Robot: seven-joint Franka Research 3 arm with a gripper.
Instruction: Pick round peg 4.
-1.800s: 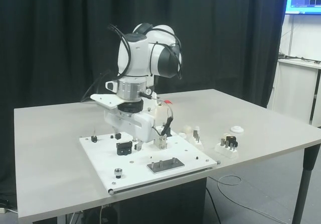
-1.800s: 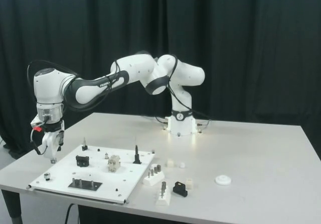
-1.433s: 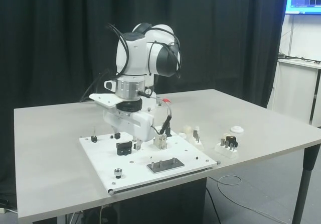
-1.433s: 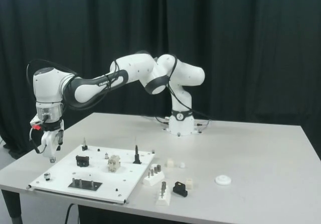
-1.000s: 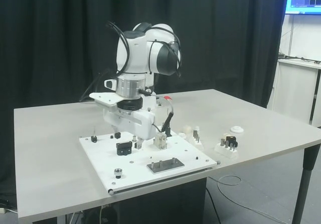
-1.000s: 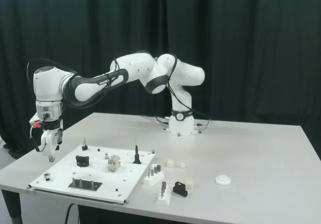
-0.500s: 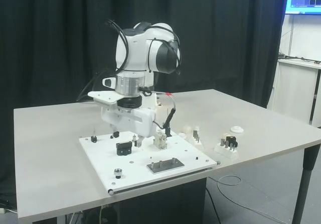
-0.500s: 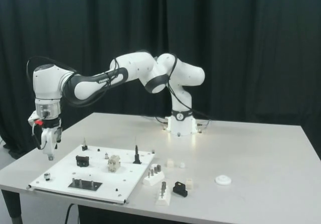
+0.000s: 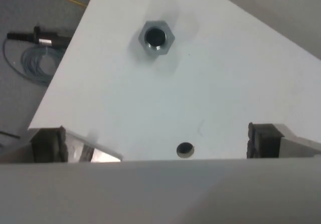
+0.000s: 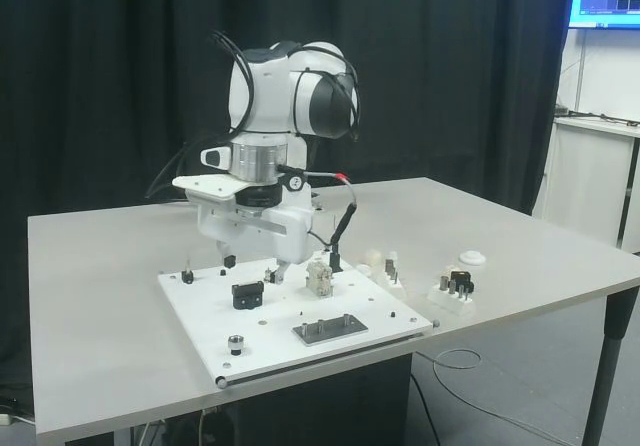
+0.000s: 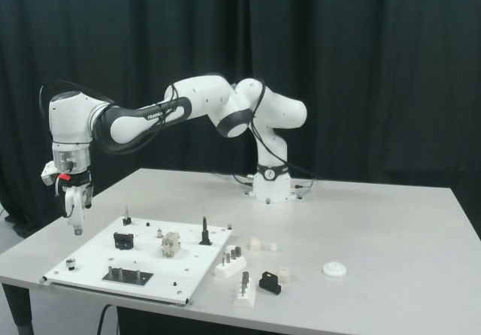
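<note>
Tool (image 9: 155, 148) spread wide, empty, above white board (image 10: 290, 316); centre over the peg, then descend straight.

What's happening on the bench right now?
The white Franka arm has its pincer hanging open and empty above the near-left corner of the white board, over a grey hex socket and a small hole. Nothing is gripped. Pegs stand in white holder blocks on the grey table.
</note>
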